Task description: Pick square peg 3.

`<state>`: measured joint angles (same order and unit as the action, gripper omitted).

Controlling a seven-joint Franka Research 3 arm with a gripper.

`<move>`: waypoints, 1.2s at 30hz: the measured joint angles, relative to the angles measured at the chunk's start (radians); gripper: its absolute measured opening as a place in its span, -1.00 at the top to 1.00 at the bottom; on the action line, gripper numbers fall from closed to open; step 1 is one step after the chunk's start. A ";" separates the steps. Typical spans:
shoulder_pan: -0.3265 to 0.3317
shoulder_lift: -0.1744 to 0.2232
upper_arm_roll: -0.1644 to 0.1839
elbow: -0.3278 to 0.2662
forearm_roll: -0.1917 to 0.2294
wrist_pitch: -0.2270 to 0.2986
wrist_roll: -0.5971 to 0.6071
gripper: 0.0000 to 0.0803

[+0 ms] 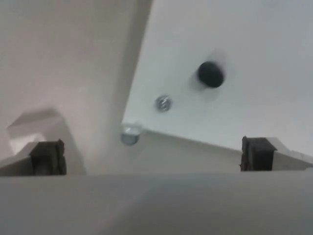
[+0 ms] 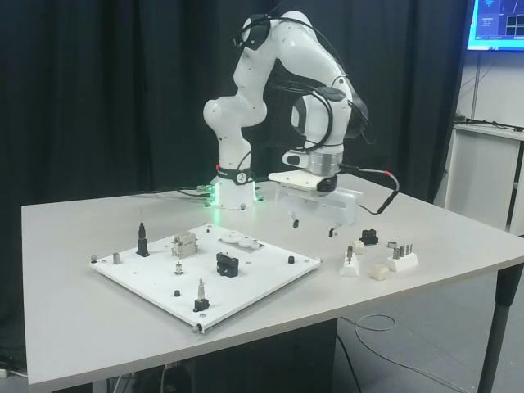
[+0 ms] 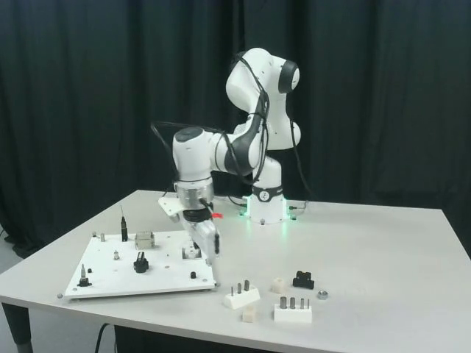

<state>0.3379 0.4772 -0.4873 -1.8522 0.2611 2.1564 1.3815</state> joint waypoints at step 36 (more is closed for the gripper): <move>0.099 -0.004 0.072 -0.068 0.000 0.160 0.040 -0.99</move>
